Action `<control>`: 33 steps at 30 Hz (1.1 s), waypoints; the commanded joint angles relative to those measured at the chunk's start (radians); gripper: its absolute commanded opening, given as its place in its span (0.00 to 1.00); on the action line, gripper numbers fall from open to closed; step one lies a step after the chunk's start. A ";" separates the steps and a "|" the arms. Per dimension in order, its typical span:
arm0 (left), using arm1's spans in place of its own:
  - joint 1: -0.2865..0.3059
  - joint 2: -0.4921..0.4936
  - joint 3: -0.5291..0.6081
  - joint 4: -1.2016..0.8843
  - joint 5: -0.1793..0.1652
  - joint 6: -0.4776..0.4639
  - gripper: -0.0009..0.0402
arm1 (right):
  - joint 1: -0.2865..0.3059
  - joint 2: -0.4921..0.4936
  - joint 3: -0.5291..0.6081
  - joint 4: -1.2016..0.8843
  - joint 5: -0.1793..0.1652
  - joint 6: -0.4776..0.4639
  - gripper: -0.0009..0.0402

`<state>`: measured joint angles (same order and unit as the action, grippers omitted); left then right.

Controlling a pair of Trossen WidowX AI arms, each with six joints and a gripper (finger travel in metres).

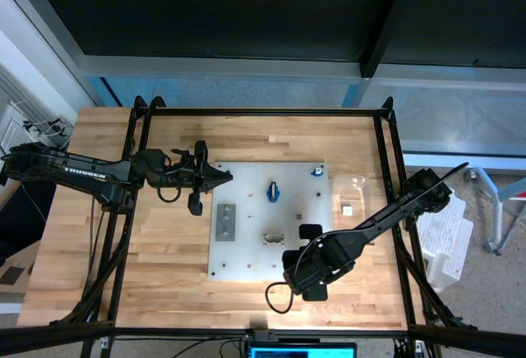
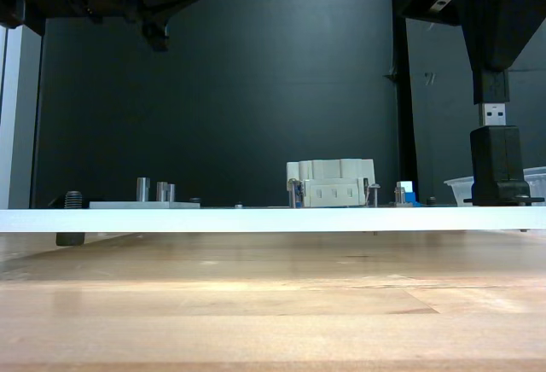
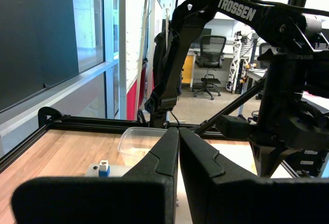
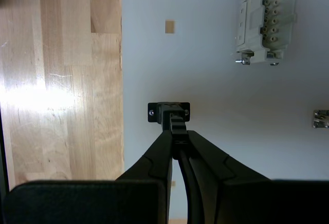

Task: Pick the USB connector and install on taskboard

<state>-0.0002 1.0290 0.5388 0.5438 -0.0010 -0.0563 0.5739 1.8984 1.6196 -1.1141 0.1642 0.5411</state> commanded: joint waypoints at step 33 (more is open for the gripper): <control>0.000 0.000 0.000 0.000 0.000 0.000 0.02 | 0.000 0.009 -0.065 0.066 -0.018 -0.002 0.02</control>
<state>-0.0002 1.0290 0.5388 0.5438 -0.0013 -0.0563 0.5739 1.9030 1.5570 -1.0473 0.1528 0.5381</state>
